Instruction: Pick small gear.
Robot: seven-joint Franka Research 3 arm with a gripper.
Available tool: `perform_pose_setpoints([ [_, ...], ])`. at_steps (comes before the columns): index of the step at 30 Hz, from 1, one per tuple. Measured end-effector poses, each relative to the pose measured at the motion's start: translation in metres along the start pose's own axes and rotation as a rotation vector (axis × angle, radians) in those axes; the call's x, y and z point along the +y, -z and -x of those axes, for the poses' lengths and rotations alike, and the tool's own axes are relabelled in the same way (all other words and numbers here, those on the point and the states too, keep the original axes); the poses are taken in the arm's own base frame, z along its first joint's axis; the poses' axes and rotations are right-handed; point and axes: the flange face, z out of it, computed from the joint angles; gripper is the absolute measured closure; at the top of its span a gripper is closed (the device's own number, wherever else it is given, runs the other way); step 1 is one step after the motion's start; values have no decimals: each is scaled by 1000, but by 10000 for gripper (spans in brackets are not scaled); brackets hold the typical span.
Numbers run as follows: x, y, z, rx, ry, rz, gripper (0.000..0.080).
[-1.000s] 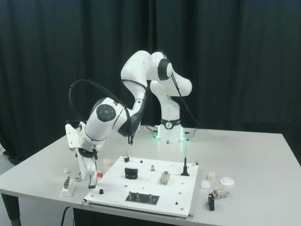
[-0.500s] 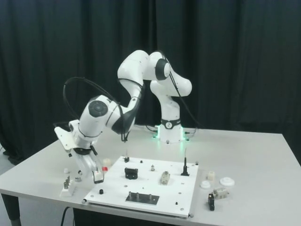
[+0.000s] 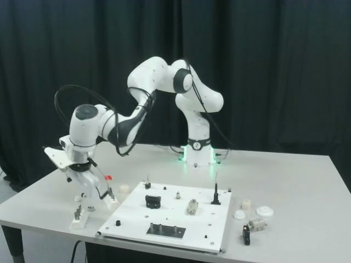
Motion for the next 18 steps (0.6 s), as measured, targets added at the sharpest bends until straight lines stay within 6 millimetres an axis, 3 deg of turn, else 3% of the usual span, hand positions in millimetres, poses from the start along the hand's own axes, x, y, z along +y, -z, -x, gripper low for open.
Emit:
perform_pose_setpoints([
  [18, 52, -12, -55, -129, 135, -162, 3],
])
